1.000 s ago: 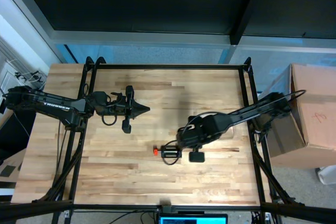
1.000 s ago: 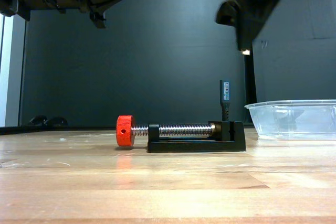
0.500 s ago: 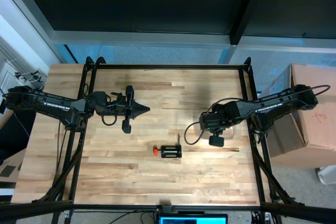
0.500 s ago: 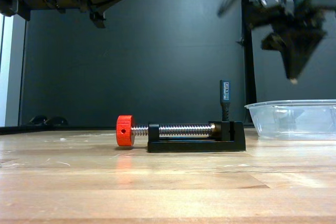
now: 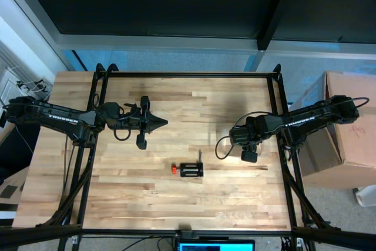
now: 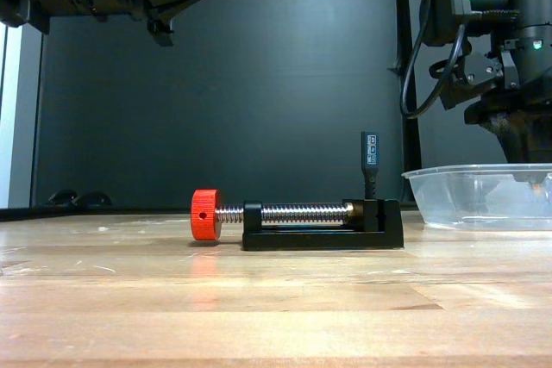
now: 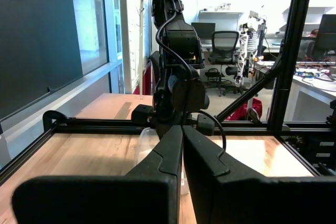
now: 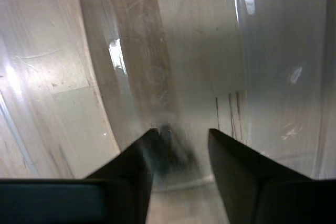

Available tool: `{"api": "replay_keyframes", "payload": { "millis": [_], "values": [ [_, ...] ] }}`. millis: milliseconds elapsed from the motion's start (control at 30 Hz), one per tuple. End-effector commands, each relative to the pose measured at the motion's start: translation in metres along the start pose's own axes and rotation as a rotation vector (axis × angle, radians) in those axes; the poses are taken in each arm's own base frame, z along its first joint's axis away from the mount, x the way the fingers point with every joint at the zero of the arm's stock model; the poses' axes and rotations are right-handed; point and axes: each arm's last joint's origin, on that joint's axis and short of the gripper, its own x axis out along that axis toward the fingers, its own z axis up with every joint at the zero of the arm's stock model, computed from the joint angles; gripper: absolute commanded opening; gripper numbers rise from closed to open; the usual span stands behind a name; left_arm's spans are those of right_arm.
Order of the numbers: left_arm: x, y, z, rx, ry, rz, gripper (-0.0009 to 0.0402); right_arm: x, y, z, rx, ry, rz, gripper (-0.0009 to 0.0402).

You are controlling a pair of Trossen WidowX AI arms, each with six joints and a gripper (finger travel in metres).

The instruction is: Remove the USB-C connector from the USB-C receptacle and place in the container

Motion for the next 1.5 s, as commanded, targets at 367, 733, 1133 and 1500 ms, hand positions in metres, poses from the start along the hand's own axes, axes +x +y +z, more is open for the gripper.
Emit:
{"api": "replay_keyframes", "payload": {
  "millis": [367, 733, 1133, 1500],
  "values": [
    [0.000, 0.000, 0.000, 0.000, 0.000, 0.000, 0.0000, -0.023, -0.015, 0.009, 0.010, -0.165, 0.056, 0.0284],
    [0.000, 0.000, 0.000, 0.000, 0.000, 0.000, 0.0000, -0.079, -0.040, 0.031, -0.056, -0.823, 0.099, 0.0200],
    [0.000, 0.000, 0.000, 0.000, 0.000, 0.000, 0.0000, -0.094, -0.051, 0.028, -0.051, -1.368, 0.231, 0.0015],
    [0.000, 0.000, 0.000, 0.000, 0.000, 0.000, 0.0000, -0.065, -0.049, 0.019, -0.026, -1.554, 0.285, -0.0001]
  ]
}}
